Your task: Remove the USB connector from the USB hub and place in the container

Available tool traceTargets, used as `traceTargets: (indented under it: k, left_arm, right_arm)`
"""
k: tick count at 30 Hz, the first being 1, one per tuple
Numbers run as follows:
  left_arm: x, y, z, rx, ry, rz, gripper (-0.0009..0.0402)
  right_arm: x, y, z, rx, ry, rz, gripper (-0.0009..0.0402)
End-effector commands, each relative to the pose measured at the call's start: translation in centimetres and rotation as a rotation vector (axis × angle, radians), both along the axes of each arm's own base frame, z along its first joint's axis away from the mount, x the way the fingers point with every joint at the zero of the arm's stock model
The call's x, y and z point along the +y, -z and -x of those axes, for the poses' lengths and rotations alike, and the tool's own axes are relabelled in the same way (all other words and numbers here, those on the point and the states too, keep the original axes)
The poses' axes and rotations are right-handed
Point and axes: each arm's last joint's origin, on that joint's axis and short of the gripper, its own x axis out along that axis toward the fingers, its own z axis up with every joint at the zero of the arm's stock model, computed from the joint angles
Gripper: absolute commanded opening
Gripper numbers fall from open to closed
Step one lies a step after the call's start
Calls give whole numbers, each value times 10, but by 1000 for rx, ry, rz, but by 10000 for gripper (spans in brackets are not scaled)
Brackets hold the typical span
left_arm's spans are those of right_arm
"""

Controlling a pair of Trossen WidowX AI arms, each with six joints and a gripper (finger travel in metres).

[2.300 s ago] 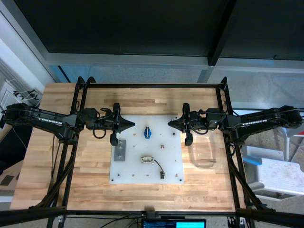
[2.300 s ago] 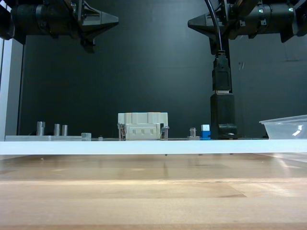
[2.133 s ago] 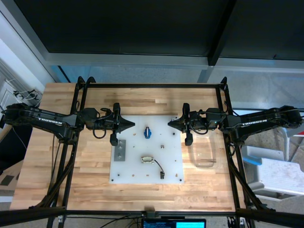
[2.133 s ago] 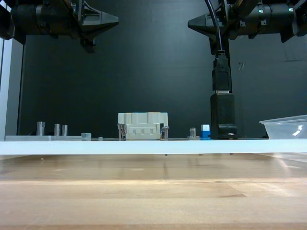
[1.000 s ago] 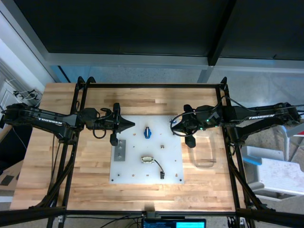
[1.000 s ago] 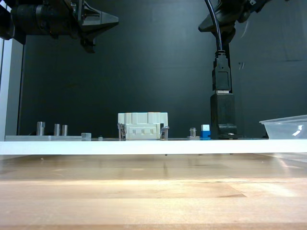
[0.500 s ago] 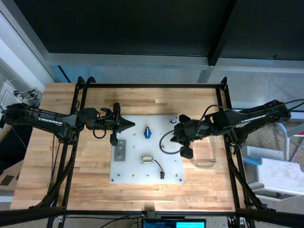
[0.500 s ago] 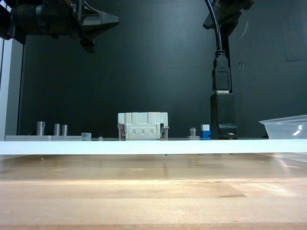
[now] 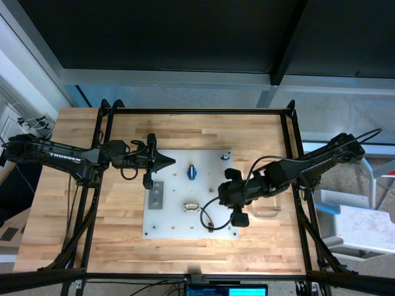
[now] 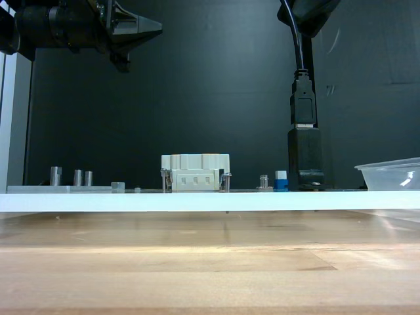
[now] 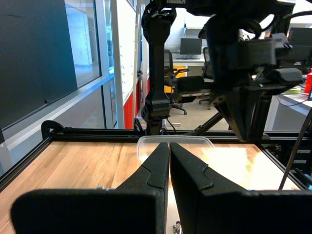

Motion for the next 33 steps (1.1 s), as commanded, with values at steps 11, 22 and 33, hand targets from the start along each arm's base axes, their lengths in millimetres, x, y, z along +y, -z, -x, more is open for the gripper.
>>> traceTargets:
  k: [11, 22, 33]
  left_arm:
    - [0, 0, 0, -1, 0, 0, 1]
    - [0, 0, 0, -1, 0, 0, 1]
    - [0, 0, 0, 0, 0, 0, 1]
  right_arm:
    - [29, 24, -3, 90, -33, 8, 9]
    - [45, 39, -6, 137, -1, -17, 138]
    - [56, 47, -18, 144, 78, 2, 165]
